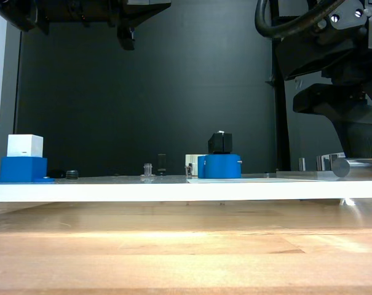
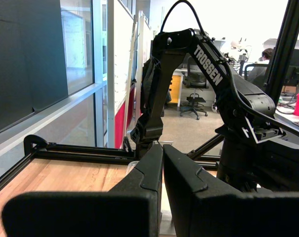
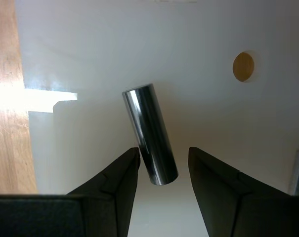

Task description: Pick the 16mm cylinder and install on the taskboard

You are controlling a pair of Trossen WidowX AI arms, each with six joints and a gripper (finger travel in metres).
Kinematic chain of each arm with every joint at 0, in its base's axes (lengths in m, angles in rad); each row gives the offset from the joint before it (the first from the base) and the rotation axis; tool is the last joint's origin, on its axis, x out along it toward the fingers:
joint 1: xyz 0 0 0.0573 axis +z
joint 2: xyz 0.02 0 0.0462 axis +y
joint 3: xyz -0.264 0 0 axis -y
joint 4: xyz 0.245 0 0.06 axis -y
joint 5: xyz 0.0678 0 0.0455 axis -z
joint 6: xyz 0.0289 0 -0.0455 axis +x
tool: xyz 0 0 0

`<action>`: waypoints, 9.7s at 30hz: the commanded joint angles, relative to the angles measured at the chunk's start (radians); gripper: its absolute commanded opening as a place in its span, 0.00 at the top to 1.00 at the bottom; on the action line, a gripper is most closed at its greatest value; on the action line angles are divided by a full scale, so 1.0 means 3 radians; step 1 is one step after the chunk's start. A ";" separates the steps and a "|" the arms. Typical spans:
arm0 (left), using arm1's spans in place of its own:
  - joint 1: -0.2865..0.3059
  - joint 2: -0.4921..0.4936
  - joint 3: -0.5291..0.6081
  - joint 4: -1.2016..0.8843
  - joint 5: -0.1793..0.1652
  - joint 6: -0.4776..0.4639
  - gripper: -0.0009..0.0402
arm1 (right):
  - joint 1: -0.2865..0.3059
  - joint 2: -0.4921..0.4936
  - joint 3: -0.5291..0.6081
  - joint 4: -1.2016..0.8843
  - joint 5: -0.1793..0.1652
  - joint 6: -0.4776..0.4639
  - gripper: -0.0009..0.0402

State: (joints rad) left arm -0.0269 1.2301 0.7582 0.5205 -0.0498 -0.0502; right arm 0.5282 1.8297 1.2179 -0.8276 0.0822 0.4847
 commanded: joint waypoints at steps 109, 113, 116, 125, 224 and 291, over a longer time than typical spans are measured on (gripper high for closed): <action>-0.0003 0.0829 0.0568 -0.0497 0.0151 -0.0209 0.56 | -0.1587 -0.0178 0.2235 -0.1391 -0.0102 -0.1258 0.96; -0.0004 0.0829 0.0568 -0.0498 0.0151 -0.0207 0.59 | -0.1586 -0.0178 0.2235 -0.1392 -0.0103 -0.1259 0.96; -0.0005 0.0829 0.0568 -0.0501 0.0151 -0.0203 0.62 | -0.1586 -0.0178 0.2235 -0.1392 -0.0103 -0.1260 0.96; -0.0005 0.0829 0.0568 -0.0505 0.0161 -0.0137 0.65 | -0.1587 -0.0181 0.2235 -0.1391 -0.0103 -0.1203 0.96; 0.0010 0.0790 0.0568 0.0342 -0.0080 -0.0245 0.97 | -0.1399 -0.2249 -0.0649 0.2505 0.0450 -0.1223 0.42; 0.0009 0.0665 0.0567 0.0254 0.0014 -0.0407 0.55 | -0.1395 -0.2430 -0.1047 0.2776 0.0247 -0.1293 0.97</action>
State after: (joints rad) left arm -0.0238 1.4445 0.9295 0.6357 -0.0509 -0.1715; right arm 0.1093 1.1011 0.9012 0.0277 0.1535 0.0906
